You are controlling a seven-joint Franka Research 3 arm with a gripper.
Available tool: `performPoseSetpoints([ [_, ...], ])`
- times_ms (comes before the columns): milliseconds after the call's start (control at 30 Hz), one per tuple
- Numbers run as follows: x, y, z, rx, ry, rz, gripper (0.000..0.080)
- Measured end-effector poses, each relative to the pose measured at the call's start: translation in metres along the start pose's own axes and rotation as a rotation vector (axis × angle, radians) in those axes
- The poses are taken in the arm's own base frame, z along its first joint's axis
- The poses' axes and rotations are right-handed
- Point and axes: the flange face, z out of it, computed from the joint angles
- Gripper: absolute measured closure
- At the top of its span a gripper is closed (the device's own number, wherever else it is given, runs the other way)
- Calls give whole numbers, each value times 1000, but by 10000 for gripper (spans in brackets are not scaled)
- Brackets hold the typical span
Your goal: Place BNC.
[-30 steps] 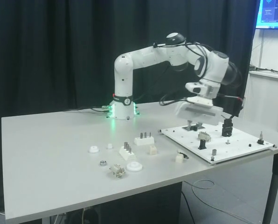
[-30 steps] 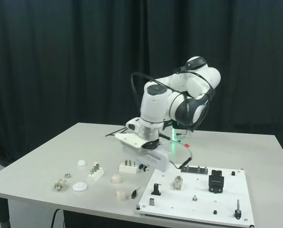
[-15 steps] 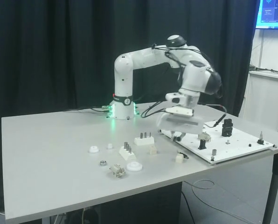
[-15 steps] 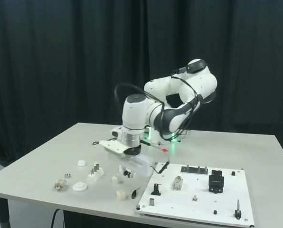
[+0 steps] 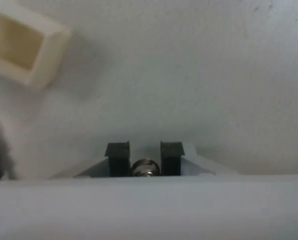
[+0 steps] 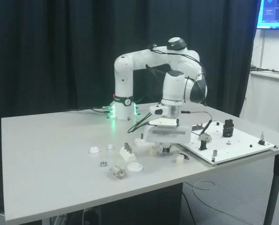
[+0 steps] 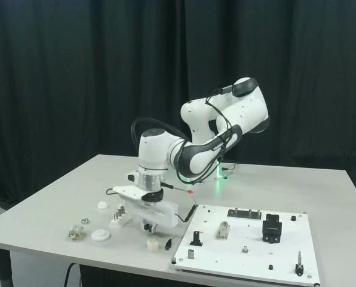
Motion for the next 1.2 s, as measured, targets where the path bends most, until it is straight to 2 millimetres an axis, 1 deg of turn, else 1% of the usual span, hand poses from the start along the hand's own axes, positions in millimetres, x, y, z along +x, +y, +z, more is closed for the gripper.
performPoseSetpoints([
  [267, 12, 5, 10, 28, -5, -26, 676],
  [667, 28, -2, 8, 51, -4, -41, 676],
  [1200, 40, -7, 14, 49, -36, -51, 676],
])
